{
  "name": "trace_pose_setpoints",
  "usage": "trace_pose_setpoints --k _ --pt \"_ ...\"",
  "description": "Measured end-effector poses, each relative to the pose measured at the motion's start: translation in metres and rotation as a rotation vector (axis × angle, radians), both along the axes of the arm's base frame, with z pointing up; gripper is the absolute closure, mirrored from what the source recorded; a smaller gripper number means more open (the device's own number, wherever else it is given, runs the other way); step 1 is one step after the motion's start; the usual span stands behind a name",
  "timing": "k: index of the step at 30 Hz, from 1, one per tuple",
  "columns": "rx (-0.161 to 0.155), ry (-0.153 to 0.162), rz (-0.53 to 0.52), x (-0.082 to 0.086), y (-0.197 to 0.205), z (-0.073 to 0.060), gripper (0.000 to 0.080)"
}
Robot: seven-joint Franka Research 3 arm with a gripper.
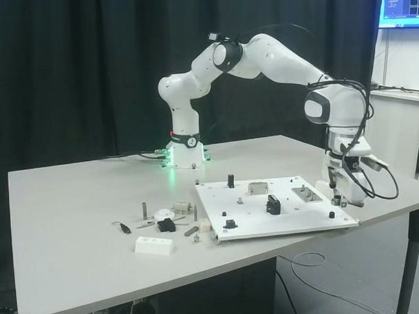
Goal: Place bolt 4.
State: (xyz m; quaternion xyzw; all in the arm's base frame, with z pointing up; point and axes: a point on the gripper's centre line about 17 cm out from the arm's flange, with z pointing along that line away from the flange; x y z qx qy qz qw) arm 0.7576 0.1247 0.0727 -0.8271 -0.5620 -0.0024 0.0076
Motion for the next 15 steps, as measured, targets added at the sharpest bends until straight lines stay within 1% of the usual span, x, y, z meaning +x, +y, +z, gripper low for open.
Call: trace_pose_setpoints --k 15 --pt "0.000 0.004 0.000 -0.0005 -0.0002 0.0013 0.0575"
